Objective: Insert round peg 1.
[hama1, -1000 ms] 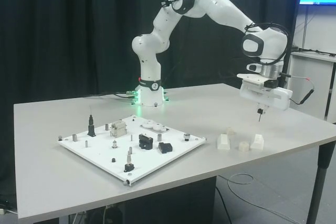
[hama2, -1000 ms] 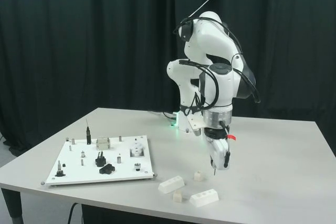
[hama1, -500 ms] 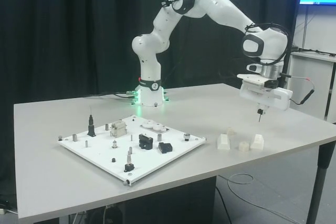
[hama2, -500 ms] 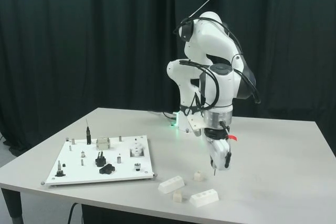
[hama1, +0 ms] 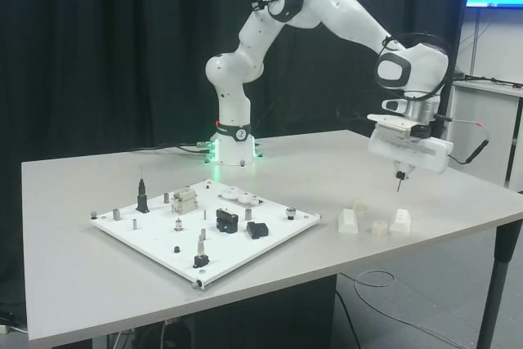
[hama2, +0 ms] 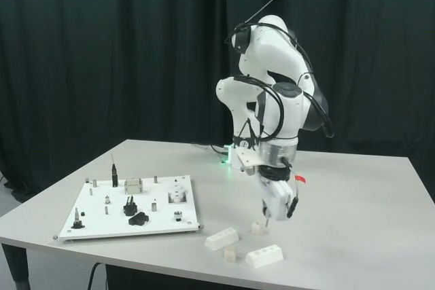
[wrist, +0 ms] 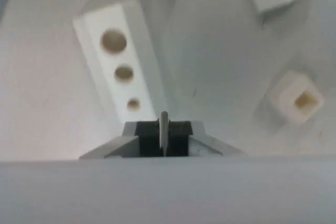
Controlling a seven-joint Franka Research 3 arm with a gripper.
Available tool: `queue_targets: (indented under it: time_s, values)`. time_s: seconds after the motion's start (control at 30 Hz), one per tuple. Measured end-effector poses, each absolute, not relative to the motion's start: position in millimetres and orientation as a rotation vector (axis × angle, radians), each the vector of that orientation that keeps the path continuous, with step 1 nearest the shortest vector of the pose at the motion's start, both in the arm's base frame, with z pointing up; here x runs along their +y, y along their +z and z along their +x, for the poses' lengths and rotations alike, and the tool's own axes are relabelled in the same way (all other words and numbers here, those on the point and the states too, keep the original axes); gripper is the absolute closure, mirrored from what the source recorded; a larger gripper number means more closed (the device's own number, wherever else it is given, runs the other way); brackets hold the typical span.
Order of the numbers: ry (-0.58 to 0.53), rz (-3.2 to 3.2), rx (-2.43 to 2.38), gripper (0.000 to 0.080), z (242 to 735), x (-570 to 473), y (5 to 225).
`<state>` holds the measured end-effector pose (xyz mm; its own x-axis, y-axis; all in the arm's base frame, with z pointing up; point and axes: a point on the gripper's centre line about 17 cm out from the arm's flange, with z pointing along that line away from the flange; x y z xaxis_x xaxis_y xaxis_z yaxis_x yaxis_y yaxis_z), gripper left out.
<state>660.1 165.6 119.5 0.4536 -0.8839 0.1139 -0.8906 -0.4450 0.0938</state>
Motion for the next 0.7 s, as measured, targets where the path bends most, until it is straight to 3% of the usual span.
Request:
queue_targets:
  time_s: [0.37, 0.7]
  values:
    - [0.181, 2.508, -1.374, 0.0772, 668.3, 102.4, 126.4]
    - [0.187, 2.460, -1.240, 0.0772, 667.3, 46.0, 126.9]
